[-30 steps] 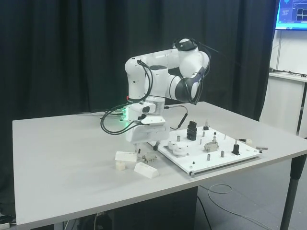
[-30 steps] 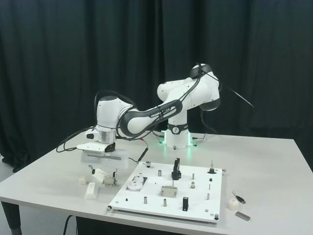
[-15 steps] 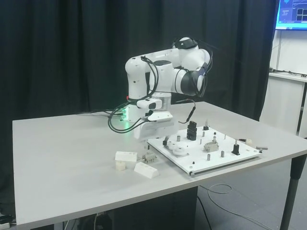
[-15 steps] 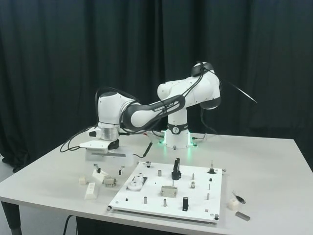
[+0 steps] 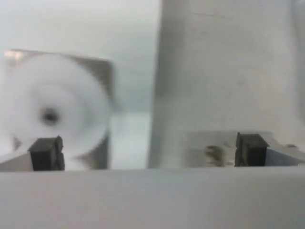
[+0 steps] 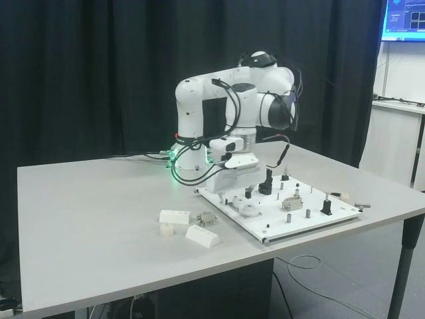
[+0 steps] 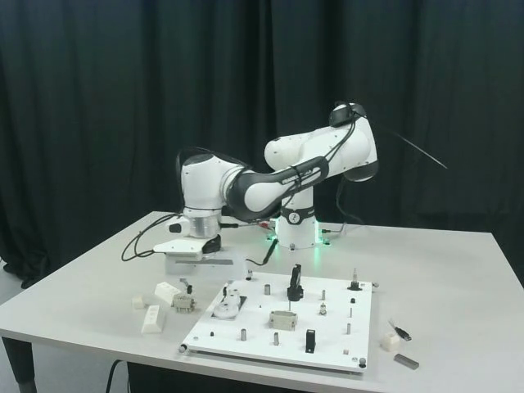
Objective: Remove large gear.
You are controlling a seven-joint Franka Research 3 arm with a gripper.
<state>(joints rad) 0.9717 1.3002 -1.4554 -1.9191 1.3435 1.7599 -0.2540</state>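
Overhead, the pincer (image 5: 147, 151) hung with fingers apart, empty, above the large gear (image 5: 52, 114) on the white assembly board (image 7: 327, 332) atop the desk (image 6: 86, 219)

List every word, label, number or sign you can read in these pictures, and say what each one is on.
None can be read.
Arm: dark lettering along the forearm, too small to read.
Screen: lines of text in the room's corner, too small to read.
Board, large gear, fingers: no markings visible.
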